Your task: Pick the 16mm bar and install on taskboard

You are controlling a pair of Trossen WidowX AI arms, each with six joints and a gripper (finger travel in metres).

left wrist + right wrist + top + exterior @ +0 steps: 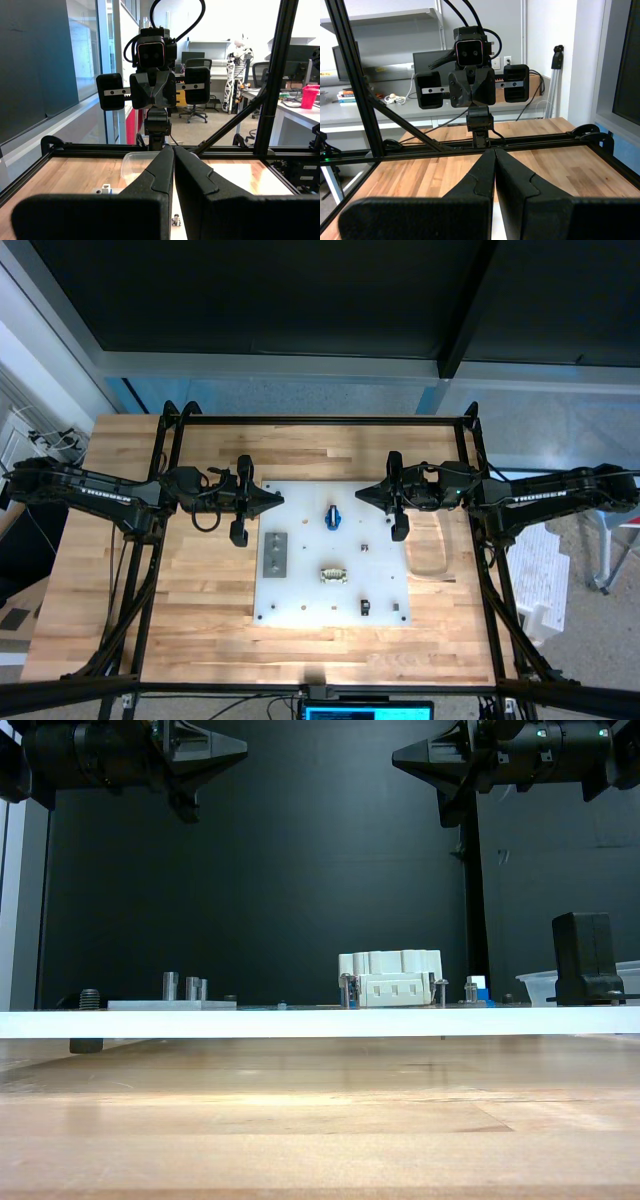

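The left gripper [280, 498] hangs high over the left edge of the white taskboard [300, 585], and the right gripper [360, 493] hangs high over its far right part. Both have their fingers pressed together, and both hold nothing and touch nothing. The board lies flat on the wooden surface [180, 620] between the two arms and carries a grey block [274, 553], a blue piece [333, 517] and a silver connector [334, 575]. The 16mm bar is too small to find with certainty among the little parts there.
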